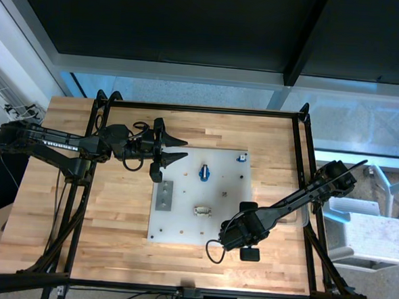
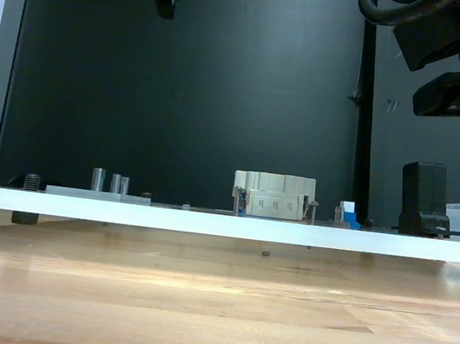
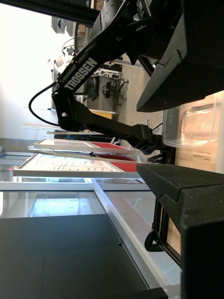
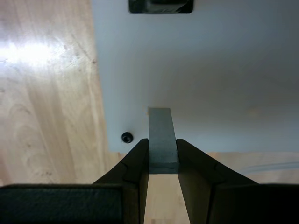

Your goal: Pick the 16mm bar and place in it's hole on the taskboard

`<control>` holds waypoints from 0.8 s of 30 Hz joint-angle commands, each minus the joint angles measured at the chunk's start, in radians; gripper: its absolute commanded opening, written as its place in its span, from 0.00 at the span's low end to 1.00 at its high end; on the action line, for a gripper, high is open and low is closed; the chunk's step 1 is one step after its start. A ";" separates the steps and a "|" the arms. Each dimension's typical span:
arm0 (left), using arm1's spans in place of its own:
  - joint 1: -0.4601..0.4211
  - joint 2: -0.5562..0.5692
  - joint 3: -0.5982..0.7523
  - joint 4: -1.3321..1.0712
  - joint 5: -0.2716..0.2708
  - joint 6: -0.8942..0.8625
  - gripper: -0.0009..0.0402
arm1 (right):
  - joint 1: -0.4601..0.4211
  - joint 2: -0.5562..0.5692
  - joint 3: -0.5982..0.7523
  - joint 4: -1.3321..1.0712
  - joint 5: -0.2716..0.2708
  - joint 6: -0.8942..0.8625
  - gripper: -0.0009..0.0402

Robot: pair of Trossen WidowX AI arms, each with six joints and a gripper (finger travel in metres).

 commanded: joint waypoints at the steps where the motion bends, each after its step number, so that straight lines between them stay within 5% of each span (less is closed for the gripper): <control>1: 0.000 0.000 0.000 0.000 0.000 0.000 0.38 | 0.001 0.001 -0.001 0.008 -0.001 -0.002 0.02; 24: 0.000 0.000 0.000 0.000 0.000 0.000 0.38 | 0.002 0.013 0.005 0.026 0.001 -0.007 0.02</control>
